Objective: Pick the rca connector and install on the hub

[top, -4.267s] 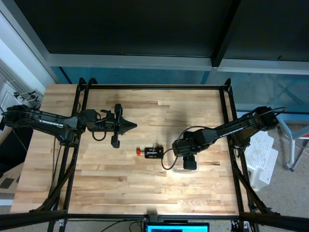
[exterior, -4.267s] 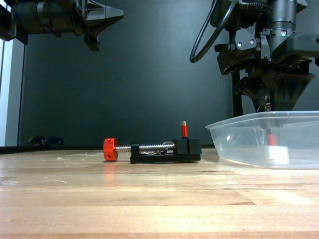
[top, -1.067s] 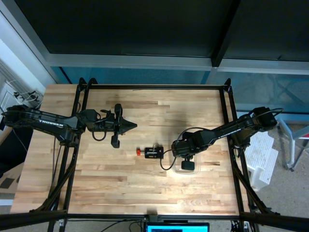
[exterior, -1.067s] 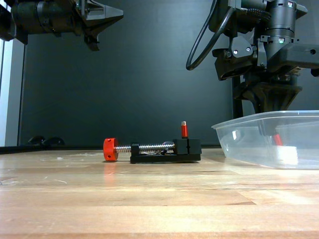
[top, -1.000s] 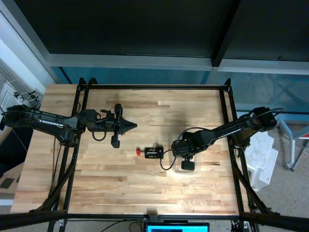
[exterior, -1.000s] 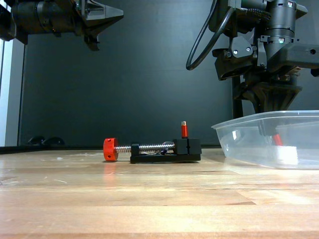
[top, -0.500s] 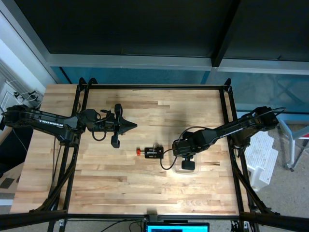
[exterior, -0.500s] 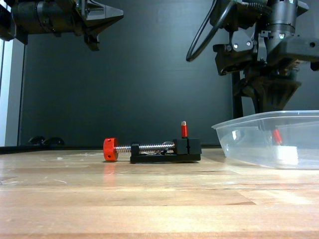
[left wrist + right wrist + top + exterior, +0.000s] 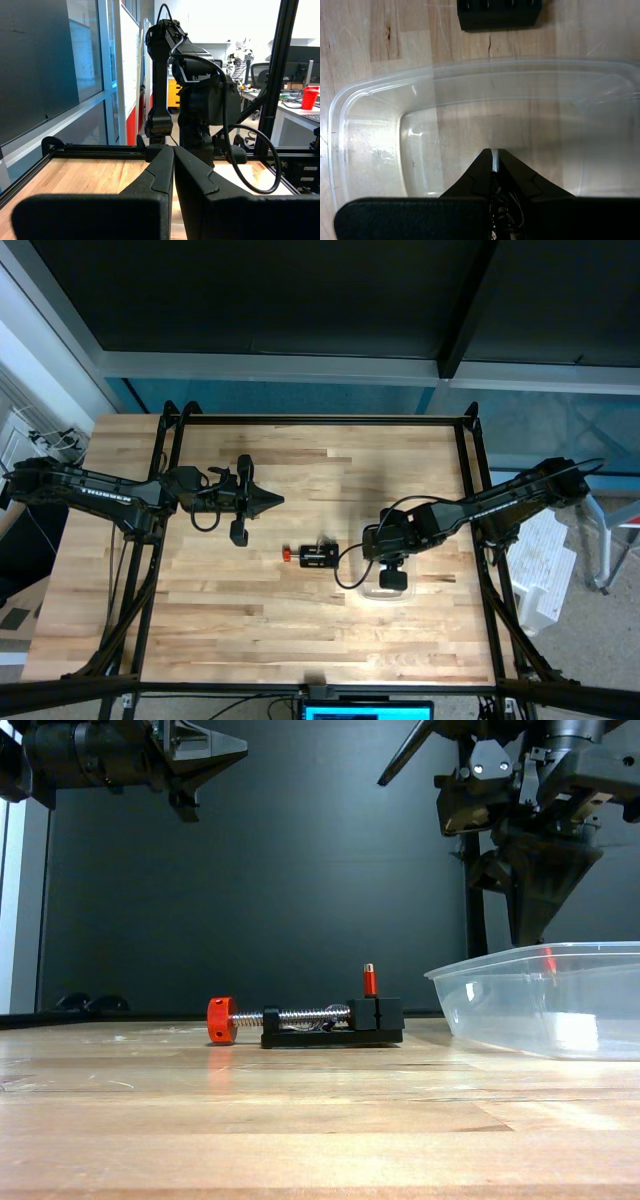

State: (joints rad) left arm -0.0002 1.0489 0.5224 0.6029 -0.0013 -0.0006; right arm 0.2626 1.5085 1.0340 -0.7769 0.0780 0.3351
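The right gripper (image 9: pixel 522 936) is pointed straight down over the clear tray (image 9: pixel 470 1010), with its fingers closed to a thin slit. A small red piece, taken to be the rca connector (image 9: pixel 548 958), is seen pinched at its tip, just inside the tray's rim and well above the tray floor. The hub (image 9: pixel 330 1020) is set on the counter (image 9: pixel 250 620) just beside the tray, toward the left arm. The left gripper (image 9: pixel 268 500) is held high, well apart from the hub, closed on nothing.

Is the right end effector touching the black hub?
Apart. Low view shows the right end effector over the tray, a wide gap from the hub; left end effector sits high at left.
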